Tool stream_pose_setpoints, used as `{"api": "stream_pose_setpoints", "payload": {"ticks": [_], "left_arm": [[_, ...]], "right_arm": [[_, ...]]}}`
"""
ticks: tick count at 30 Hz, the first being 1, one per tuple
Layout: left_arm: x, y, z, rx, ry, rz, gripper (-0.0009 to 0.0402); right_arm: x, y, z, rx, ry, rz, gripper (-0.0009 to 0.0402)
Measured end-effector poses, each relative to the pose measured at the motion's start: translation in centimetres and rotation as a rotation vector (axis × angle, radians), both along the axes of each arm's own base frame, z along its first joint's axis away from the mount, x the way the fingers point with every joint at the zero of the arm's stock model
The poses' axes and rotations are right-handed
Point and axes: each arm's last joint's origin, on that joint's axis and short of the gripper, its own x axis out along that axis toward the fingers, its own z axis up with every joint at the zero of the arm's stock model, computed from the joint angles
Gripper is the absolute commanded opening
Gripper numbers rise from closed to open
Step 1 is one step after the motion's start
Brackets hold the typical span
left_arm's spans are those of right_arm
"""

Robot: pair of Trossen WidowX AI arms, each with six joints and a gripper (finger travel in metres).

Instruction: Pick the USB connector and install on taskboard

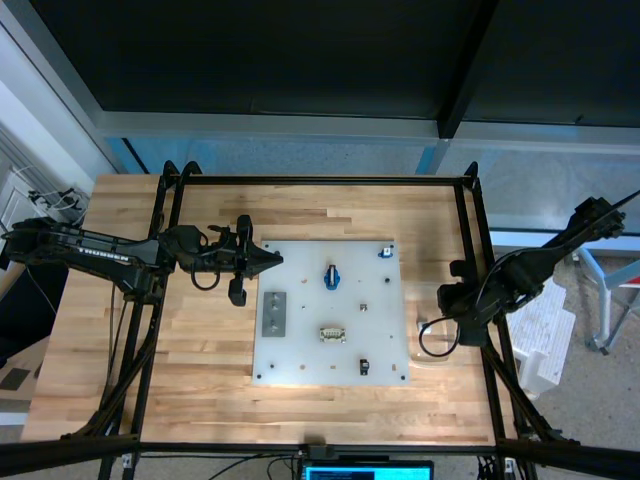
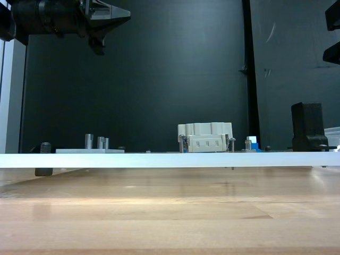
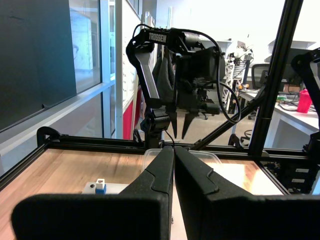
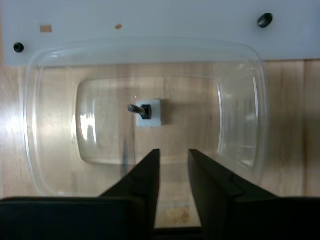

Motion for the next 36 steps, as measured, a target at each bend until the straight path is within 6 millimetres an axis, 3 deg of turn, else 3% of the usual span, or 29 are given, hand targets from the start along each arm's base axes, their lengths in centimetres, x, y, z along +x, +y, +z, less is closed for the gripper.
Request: {"api": "stream_pose_setpoints", "payload": {"ticks": [5, 9, 36], "left_arm": [[0.0, 0.0, 0.0, 0.000, 0.000, 0.000, 0.0000], [0.0, 0.0, 0.0, 0.000, 0.000, 0.000, 0.0000], [0.0, 0.0, 0.0, 0.000, 0.000, 0.000, 0.0000]], "right_arm": [[0.3, 0.5, -1.0, -0.006, 0.017, -0.007, 0.0160], [0.8, 0.9, -1.9, 0.003, 0.019, -0.017, 0.0174], [2.3, 2.1, -6.7, -0.014, 0.004, -0.017, 0.0174]]}}
